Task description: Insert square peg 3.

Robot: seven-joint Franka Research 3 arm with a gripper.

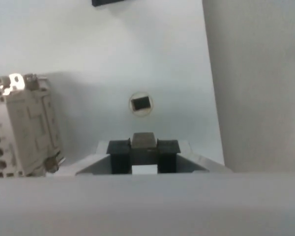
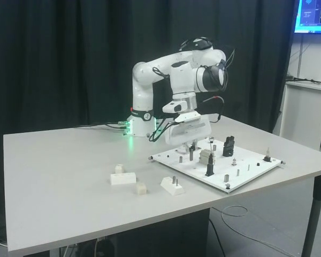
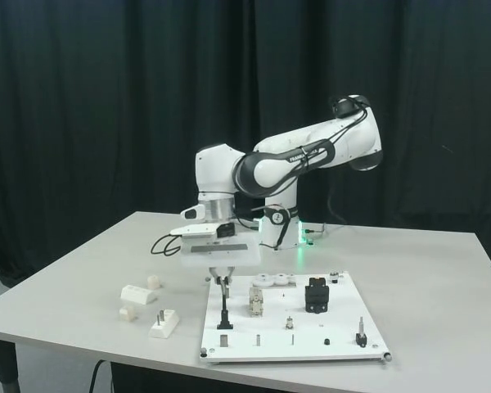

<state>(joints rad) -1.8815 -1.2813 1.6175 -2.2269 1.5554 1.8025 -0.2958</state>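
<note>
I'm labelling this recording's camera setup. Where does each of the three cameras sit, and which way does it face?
Wrist view: on the arm's wrist, looking down past the gripper holding the peg above the square hole.
First room view: off a table corner, facing the arm and white board.
Second room view: across the table, facing the arm's base.
Both room views share the board and loose white blocks.

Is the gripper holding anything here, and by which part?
Yes: the gripper grips a square peg by its upper end, above the square hole.
</note>
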